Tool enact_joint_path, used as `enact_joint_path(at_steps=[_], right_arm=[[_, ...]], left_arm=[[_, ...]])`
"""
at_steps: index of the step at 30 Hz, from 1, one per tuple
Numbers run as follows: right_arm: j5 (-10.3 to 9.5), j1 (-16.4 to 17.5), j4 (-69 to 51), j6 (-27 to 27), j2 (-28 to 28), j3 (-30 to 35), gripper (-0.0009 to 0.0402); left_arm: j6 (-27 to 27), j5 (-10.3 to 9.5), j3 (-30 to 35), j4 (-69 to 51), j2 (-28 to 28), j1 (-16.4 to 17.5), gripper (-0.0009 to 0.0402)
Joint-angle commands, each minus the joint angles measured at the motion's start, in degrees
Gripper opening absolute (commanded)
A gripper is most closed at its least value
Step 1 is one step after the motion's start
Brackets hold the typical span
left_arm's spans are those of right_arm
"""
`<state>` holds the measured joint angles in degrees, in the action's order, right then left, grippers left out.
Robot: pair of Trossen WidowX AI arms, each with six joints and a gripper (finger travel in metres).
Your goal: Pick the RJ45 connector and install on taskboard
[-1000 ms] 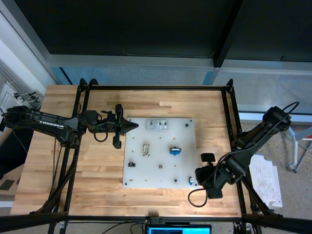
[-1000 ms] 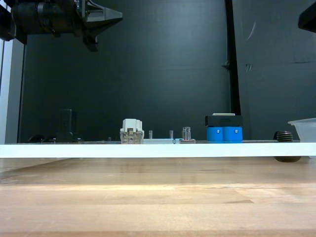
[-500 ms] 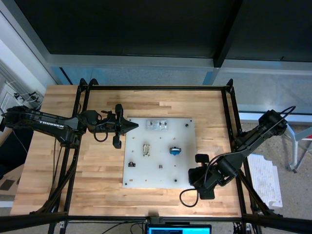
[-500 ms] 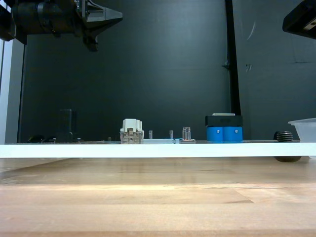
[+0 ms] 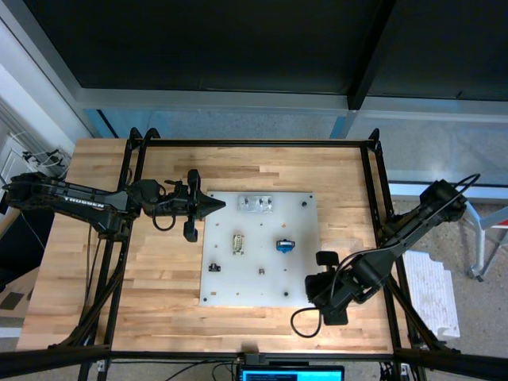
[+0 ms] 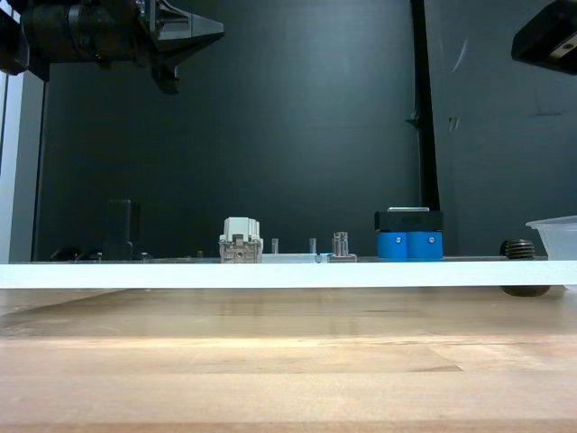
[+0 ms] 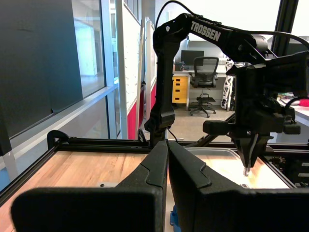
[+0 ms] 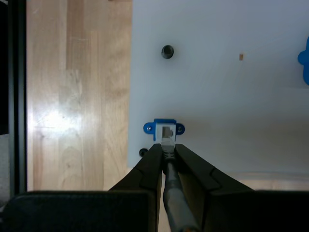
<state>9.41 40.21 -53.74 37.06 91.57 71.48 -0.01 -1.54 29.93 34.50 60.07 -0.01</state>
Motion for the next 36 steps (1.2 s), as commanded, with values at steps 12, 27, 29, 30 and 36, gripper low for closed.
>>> enact_joint_path(at_steps=[12, 27, 29, 30, 36], right_arm=[[-0.44, -0.2, 2.1, -1.0, 1.6, -1.1, 0.0002], [0.07, -0.2, 3.6, -1.6, 1.6, -2.4, 0.0002], [0.07, -0.2, 3.7, -1.6, 1.6, -2.5, 0.0002], [0.07, -0.2, 3.7, -1.6, 1.6, -2.5, 0.0002], [0.07, -0.2, 3.7, -1.7, 1.6, -2.5, 0.0002]], left_arm=[[0.0, 0.0, 0.0, 0.0, 0.0, 0.0, 0.0], [0.0, 0.0, 0.0, 0.0, 0.0, 0.0, 0.0], [0.0, 0.0, 0.0, 0.0, 0.0, 0.0, 0.0], [0.0, 0.0, 0.0, 0.0, 0.0, 0.0, 0.0], [0.0, 0.0, 0.0, 0.0, 0.0, 0.0, 0.0]])
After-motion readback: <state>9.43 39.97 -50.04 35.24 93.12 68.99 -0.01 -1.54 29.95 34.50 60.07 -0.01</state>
